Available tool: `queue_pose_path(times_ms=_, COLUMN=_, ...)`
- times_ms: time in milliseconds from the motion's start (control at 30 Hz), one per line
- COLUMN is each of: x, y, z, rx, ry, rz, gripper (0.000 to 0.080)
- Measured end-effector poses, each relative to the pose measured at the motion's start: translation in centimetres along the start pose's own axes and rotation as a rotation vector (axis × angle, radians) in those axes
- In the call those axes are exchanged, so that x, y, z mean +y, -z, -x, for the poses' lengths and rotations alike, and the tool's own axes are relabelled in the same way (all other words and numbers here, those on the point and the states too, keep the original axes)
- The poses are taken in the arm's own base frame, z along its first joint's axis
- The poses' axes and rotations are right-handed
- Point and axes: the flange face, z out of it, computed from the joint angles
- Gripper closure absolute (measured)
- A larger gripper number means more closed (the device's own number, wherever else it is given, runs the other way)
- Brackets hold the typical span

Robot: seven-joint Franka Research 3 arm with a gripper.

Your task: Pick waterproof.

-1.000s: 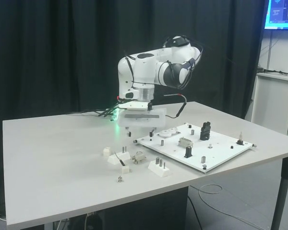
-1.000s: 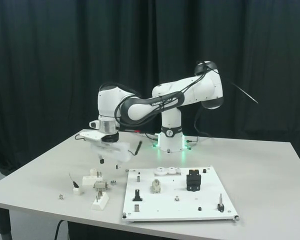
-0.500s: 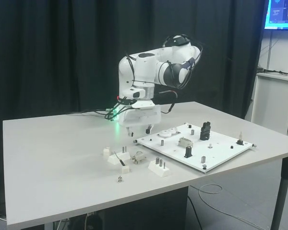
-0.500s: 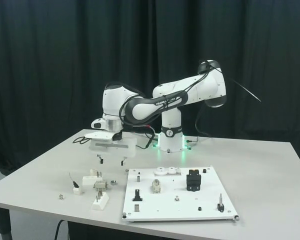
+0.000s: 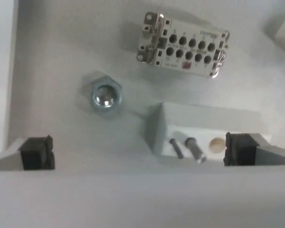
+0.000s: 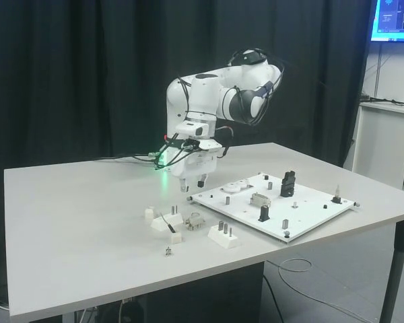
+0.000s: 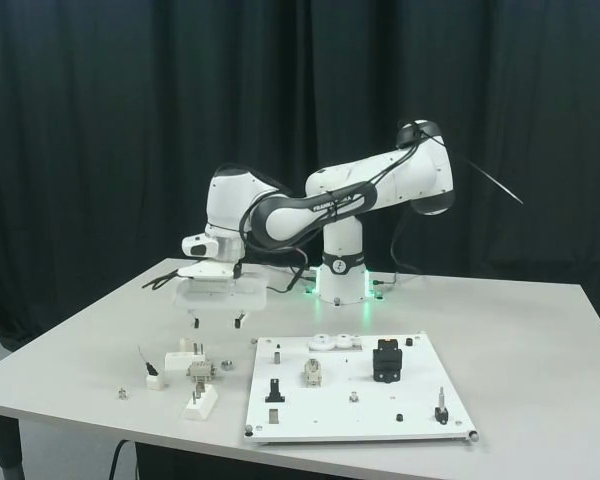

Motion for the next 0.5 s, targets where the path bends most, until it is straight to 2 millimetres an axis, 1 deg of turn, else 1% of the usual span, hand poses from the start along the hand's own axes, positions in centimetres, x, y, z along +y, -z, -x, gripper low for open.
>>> queue_pose_path(times_ms=167, x=-0.1, y=-0.3, z=-0.4, rx=0.021, ry=0.061, rz=0.019, gripper=0.0003)
queue_pose_path(times_ms=500, x=-0.4, y=-1.7, z=-1.5, rx=0.062, ry=0.077, rz=0.058, gripper=0.0003)
